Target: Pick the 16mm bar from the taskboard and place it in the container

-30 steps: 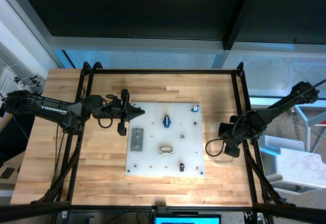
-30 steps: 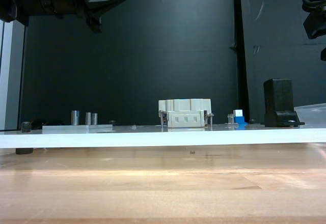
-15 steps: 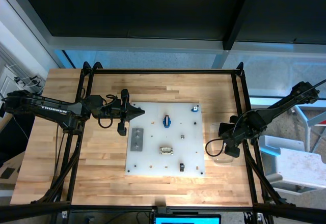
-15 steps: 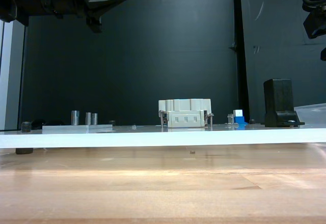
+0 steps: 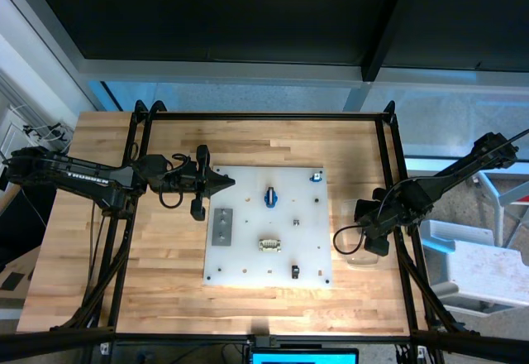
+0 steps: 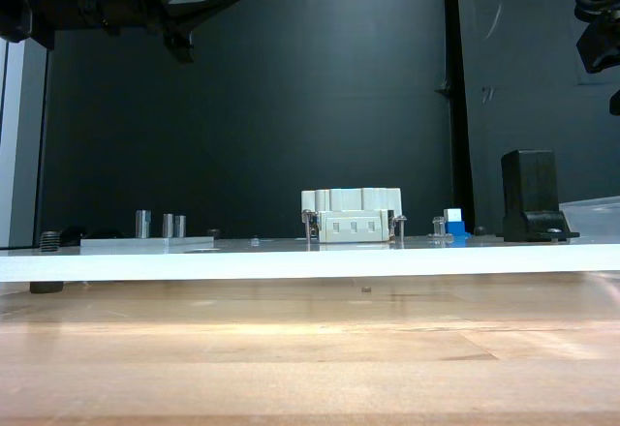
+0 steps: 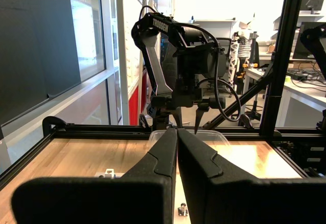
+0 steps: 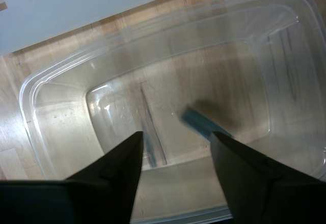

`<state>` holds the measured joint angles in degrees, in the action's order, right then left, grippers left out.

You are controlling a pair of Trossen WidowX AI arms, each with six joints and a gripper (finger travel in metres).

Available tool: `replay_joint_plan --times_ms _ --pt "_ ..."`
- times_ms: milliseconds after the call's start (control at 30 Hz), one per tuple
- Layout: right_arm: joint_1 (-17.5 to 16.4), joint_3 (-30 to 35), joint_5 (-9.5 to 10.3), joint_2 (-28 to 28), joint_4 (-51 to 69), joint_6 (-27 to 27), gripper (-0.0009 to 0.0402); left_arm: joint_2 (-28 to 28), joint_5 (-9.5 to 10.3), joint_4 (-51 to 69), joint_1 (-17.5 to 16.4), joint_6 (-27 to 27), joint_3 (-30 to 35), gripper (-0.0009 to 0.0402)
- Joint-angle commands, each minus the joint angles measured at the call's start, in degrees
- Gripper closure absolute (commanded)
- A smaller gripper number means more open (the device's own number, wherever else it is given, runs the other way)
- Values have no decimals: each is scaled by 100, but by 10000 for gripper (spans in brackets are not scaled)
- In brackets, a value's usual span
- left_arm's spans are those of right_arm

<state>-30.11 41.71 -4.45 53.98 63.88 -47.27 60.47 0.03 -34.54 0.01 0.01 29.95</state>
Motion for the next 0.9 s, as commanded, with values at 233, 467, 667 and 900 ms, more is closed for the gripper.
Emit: replay_joint_plan --times_ms 233,467,667,900 --pt "-2 2 -2 2 0 -28 136 2 0 0 -2 0 0 393" --pt "-2 2 -2 2 -7 -28 143 2 0 0 -2 0 0 393" --pt "-2 2 0 2 -9 -28 153 2 0 0 -2 0 0 393" --pt "-2 2 -2 2 -9 -26 157 2 -2 0 0 0 0 393"
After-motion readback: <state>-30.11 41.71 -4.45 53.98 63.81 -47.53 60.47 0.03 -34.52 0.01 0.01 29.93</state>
